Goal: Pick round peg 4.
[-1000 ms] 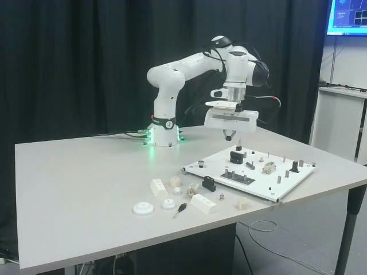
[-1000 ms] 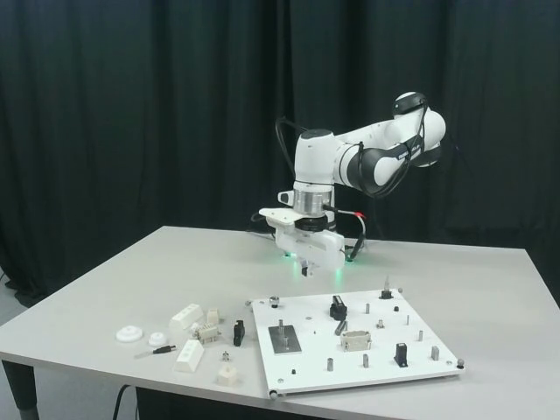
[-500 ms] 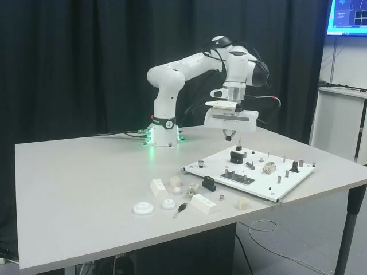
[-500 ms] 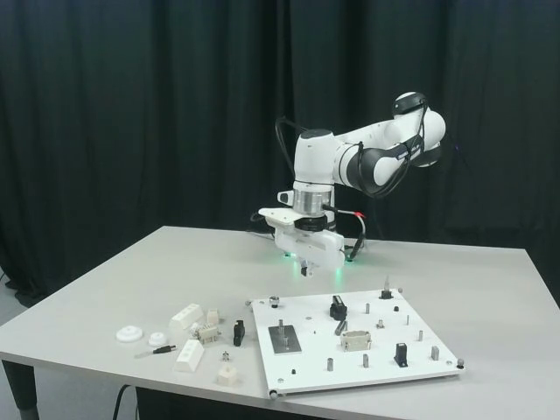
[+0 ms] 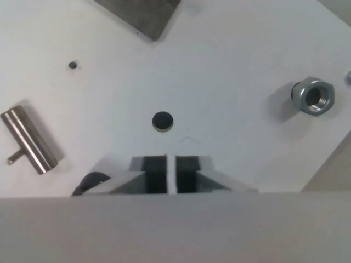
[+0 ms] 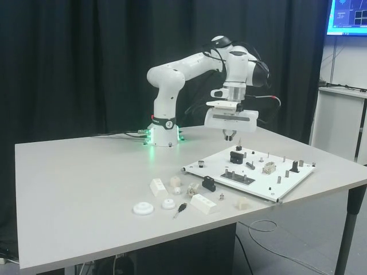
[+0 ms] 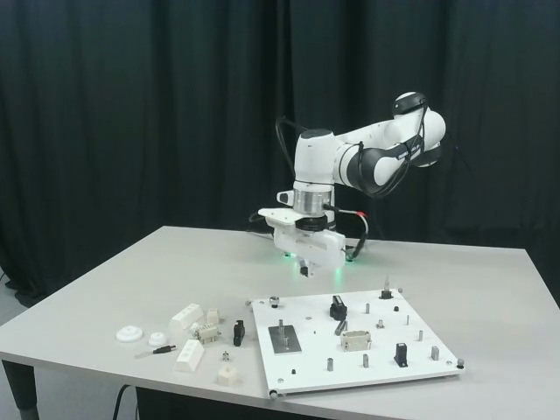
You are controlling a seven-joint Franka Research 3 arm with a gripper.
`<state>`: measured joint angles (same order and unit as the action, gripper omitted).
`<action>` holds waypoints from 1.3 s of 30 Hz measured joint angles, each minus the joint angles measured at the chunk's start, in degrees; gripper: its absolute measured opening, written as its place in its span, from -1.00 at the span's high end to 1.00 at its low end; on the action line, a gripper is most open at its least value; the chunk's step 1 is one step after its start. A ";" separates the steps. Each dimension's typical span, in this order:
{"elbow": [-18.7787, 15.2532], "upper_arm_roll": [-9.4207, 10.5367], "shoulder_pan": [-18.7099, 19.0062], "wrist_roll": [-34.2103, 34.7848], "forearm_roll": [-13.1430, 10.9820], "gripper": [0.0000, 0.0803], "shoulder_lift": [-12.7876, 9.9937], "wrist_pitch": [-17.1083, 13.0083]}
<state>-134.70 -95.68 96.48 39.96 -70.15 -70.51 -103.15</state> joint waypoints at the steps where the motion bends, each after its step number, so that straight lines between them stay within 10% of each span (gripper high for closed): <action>1: 0.02 0.00 0.00 -0.49 0.00 1.00 0.00 0.00; 2: 0.04 0.00 0.00 -1.06 0.00 0.74 0.00 0.00; 10: 0.73 0.09 0.00 -6.03 -0.19 0.74 0.01 0.00; 11: 0.89 0.14 0.00 -7.62 -0.31 -0.67 0.02 0.00; 39: 6.41 7.54 -3.30 -26.03 -4.57 -0.99 0.02 -0.94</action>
<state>-128.29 -88.14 93.18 13.93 -74.72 -70.49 -104.09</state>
